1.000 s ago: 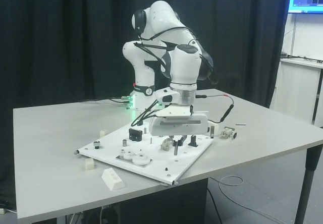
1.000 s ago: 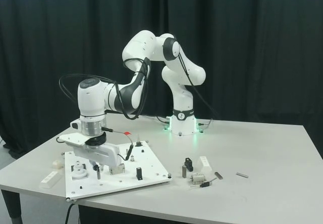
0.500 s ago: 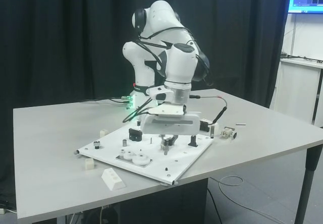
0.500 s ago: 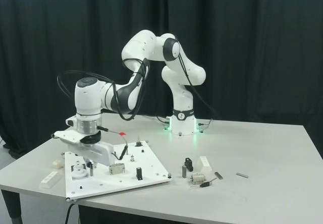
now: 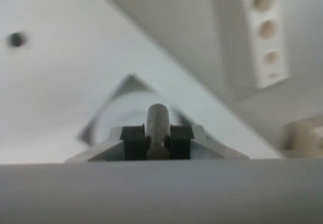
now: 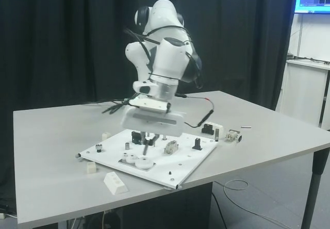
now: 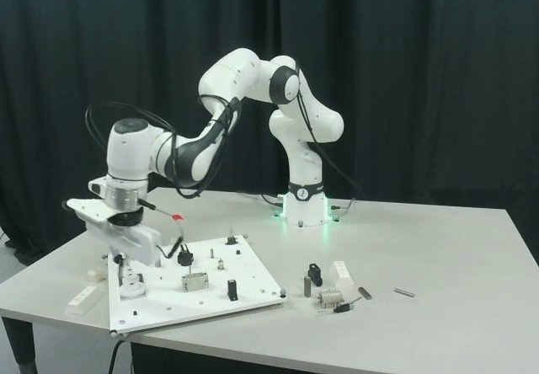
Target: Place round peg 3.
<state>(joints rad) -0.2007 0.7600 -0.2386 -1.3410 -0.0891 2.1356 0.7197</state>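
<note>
Shifted within the last second across the flat white assembly board (image 6: 198, 159) toward its far corner, now tilted above the white round gear parts (image 6: 144, 162). Two-finger gripper (image 5: 158, 146) clamped narrowly on the short grey metal round peg (image 5: 157, 125), pinched between black pads (image 5: 132, 141). Suggests the carry toward a hole, insertion not yet made. Target hole hidden beneath the hand; peg tip indistinct from the room views.
</note>
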